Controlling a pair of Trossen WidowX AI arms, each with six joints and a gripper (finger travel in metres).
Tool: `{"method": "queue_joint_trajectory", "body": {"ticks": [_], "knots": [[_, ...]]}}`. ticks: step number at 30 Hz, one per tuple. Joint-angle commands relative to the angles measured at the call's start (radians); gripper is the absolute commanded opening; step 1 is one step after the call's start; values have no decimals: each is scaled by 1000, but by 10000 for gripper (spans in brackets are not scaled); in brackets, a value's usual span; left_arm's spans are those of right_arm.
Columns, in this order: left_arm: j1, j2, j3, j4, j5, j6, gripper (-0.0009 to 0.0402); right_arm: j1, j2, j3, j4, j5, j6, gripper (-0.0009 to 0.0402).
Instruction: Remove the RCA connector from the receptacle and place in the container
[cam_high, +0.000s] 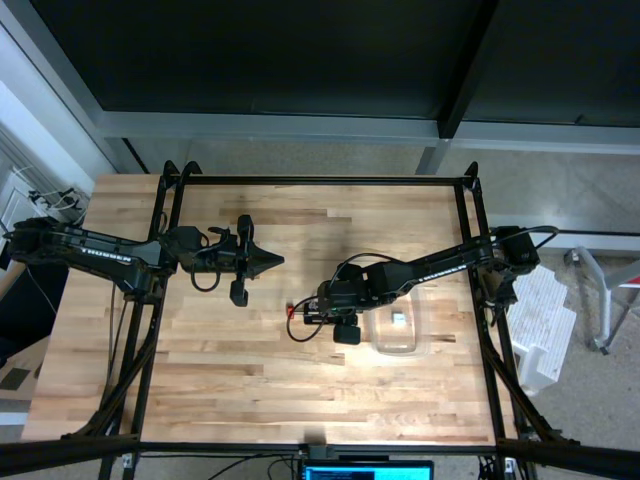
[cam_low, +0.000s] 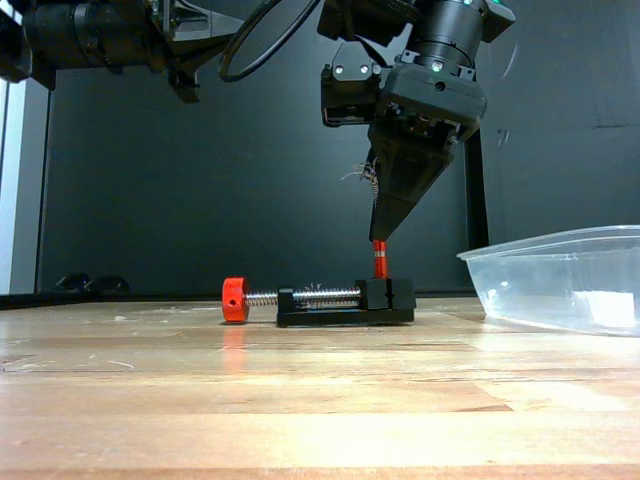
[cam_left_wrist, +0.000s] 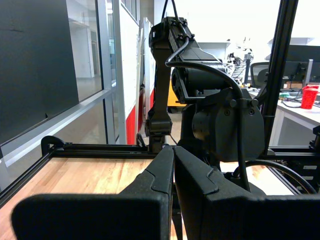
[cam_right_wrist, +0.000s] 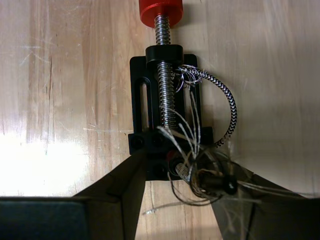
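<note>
A pale wooden plank tabletop (cam_high: 250, 390) fills the middle. At two o'clock lies speckled grey floor (cam_high: 560, 190), with a large black panel (cam_high: 250, 50) at twelve o'clock.

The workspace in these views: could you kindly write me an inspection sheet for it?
Surface: wooden table, pale planks, lightly scratched.
Job's things: RCA connector stands upright in the receptacle. The container sits beside it, apart.
Clutter: whitish square piece inside the container.
Grippers: right gripper points down onto the connector's top. The left gripper is shut and parked above the table's left part.
Cables: frayed wires and a braided cable hang at the right gripper.
Surroundings: black frame around the table, dark panel behind.
</note>
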Motion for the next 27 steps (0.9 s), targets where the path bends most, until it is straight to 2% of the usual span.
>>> {"method": "queue_joint_trajectory", "body": {"ticks": [1,17,27], "knots": [[0,0,0,1,0,0,0,0,-1,0,2,0,0,118],[0,0,0,0,0,0,0,-1,-2,0,1,0,-11,24],[0,0,0,0,0,0,0,-1,-2,0,-3,0,-21,8]]}}
